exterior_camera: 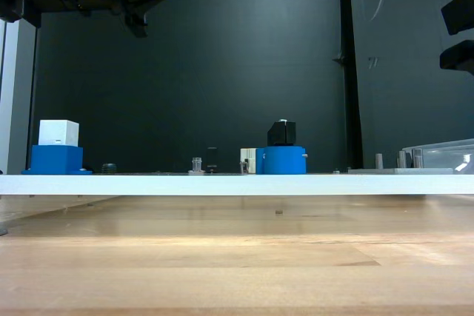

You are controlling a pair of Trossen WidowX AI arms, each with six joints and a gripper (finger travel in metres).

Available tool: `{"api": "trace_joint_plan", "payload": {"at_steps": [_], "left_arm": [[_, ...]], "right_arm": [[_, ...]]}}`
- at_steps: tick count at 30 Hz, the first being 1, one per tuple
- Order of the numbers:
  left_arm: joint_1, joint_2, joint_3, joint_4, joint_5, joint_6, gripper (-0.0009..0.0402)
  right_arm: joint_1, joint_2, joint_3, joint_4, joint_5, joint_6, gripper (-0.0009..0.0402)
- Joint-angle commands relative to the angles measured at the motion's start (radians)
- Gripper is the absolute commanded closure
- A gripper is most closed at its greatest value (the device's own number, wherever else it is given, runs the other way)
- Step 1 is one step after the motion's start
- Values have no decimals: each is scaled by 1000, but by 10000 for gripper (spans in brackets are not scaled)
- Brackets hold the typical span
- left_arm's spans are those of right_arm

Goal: Pick the 16mm cylinder and place it in the taskboard

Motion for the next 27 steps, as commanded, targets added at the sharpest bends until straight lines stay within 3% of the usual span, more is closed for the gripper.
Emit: {"api": "trace_joint_plan", "payload": {"at_steps": [1, 27], "left_arm": [[0, 0, 0, 0, 0, 0, 393], [0, 0, 0, 0, 0, 0, 393]], "right_arm": [[1, 1, -17, 10, 0, -1, 82], [21, 21, -115, 130, -2, 29, 82]]}}
